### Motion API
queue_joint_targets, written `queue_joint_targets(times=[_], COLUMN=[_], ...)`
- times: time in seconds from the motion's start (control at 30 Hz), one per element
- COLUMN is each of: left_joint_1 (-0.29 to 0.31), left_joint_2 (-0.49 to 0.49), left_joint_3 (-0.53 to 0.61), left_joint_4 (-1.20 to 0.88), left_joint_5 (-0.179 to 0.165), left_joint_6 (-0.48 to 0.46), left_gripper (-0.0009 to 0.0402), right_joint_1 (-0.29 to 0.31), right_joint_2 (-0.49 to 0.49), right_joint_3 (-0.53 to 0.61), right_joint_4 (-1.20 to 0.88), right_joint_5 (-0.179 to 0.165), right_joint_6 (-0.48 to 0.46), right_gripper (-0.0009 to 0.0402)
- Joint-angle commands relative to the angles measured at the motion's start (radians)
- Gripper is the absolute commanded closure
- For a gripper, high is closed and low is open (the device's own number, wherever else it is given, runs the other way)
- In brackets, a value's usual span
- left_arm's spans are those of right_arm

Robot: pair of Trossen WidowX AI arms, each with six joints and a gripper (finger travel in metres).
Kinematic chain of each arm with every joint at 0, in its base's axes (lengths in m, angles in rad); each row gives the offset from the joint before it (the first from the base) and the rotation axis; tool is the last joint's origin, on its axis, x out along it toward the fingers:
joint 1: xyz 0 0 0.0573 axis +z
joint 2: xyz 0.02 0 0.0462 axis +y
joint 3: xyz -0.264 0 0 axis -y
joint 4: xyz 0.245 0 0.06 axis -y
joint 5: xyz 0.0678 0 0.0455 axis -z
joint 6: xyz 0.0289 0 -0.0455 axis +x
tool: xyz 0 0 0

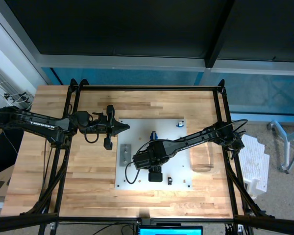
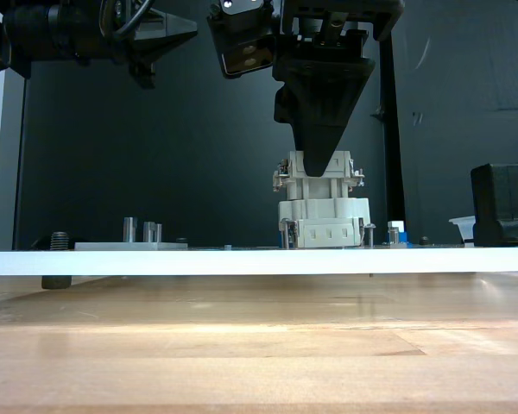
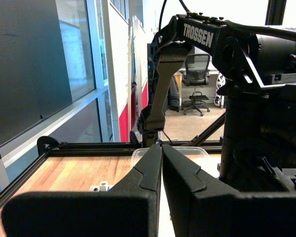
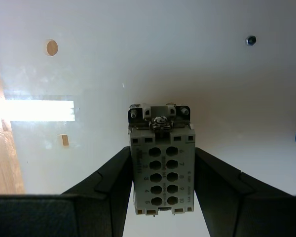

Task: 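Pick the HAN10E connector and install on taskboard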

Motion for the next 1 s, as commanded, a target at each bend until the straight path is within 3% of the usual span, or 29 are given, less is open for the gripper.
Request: queue_joint_targets(times=[0.03, 1.0], left_joint_1=[0.0, 0.0], left_joint_2=[0.0, 0.0], left_joint_3=[0.0, 0.0], left_joint_4=[0.0, 0.0], left_joint_5=[0.0, 0.0], left_joint_6=[0.0, 0.0], left_gripper=[0.0392, 0.0392], right_joint_1=[0.001, 0.001], right_joint_2=[0.0, -0.001], right_joint_3=[0.0, -0.002], right_joint_4=[-0.007, -0.004], right_joint_5=[-0.006, -0.009], right_joint_6=[0.004, 0.007], right_gripper=[0.035, 0.035])
